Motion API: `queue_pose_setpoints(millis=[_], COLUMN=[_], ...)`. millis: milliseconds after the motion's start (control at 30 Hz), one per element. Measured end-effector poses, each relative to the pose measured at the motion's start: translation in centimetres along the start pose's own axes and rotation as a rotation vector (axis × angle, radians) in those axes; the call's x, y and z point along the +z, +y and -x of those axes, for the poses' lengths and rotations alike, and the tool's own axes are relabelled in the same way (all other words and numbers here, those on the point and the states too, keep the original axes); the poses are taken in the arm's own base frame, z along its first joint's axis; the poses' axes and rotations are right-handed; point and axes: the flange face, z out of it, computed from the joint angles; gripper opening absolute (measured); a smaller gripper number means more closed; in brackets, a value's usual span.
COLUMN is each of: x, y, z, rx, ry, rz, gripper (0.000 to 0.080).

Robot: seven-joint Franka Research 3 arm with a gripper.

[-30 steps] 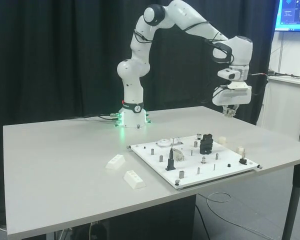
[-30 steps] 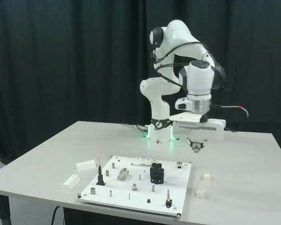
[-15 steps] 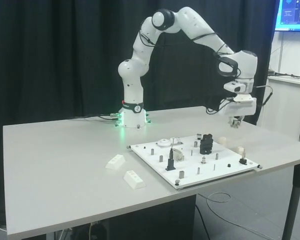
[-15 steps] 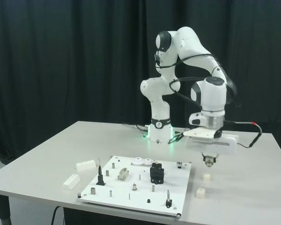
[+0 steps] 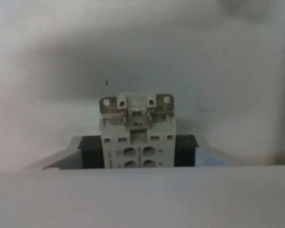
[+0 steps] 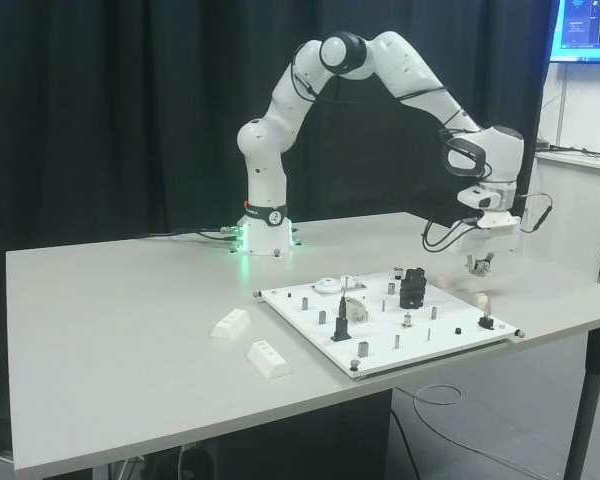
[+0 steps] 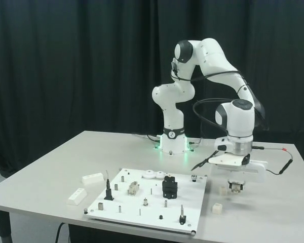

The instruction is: Place waterproof.

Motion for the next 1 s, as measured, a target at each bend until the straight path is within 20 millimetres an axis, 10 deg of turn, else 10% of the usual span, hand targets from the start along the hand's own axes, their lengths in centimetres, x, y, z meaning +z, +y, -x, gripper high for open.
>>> queue_pose_setpoints(millis=[933, 967, 1000], x=[2.3, 2.3, 2.2], y=[-2.0, -2.0, -2.0], z=[1.0, 1.0, 1.0], rx=[0.030, 0.031, 0.032], ry=[0.005, 0.005, 0.005], rz=[0.015, 0.015, 0.016], gripper=[0.0349, 0.0760, 0.0760])
